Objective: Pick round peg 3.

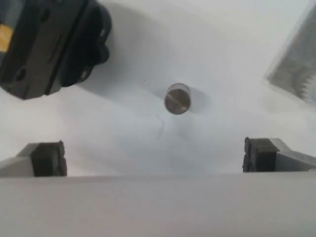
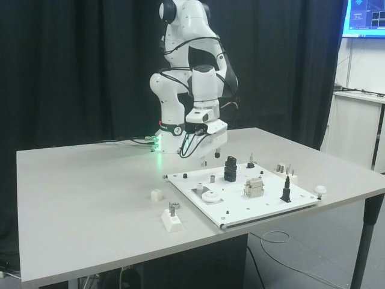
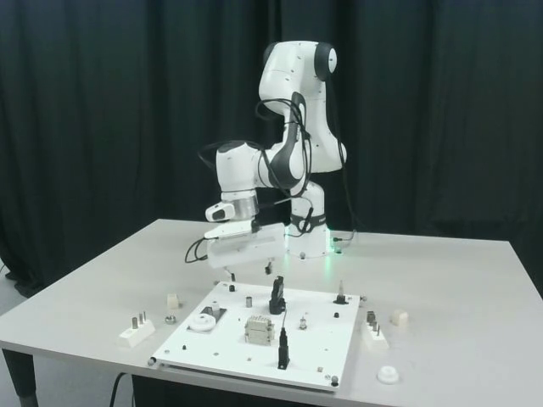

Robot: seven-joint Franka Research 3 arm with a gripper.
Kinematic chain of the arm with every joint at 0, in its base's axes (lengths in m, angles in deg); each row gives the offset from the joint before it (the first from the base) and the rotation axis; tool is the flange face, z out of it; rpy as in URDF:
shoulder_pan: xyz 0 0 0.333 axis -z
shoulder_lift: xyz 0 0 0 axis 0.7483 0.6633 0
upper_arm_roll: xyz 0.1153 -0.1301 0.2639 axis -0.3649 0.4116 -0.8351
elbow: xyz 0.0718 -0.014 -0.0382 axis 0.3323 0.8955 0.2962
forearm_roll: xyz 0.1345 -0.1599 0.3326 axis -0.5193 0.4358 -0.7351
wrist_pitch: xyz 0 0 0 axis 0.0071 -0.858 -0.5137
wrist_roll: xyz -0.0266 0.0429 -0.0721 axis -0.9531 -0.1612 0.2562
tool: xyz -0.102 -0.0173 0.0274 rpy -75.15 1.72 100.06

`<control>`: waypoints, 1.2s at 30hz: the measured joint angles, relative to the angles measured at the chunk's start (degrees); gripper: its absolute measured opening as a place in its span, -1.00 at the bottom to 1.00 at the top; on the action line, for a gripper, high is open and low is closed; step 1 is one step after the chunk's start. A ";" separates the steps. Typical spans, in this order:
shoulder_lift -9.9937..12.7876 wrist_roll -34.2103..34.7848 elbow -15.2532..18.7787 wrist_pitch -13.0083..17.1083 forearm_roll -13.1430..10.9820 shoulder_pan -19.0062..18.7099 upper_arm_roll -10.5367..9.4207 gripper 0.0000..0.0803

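The white arm's tool (image 1: 154,157) is hanging released above the short grey metal round peg (image 1: 177,98), risking knocking it if descending off-centre toward twelve o'clock.

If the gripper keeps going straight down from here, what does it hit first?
Probably the round peg. In the wrist view it stands upright on the white board, between the open jaws of the gripper but off their line, toward the camera side. Depth is unclear, so the pads could reach the board first.
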 joint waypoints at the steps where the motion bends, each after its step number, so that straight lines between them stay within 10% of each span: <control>1: 0.00 0.34 -0.05 0.21 0.10 0.00 0.08 0.99; 20: 1.51 8.53 -5.19 7.18 4.87 0.42 3.64 0.99; 36: 10.82 12.97 -16.88 6.48 4.87 2.81 4.35 0.99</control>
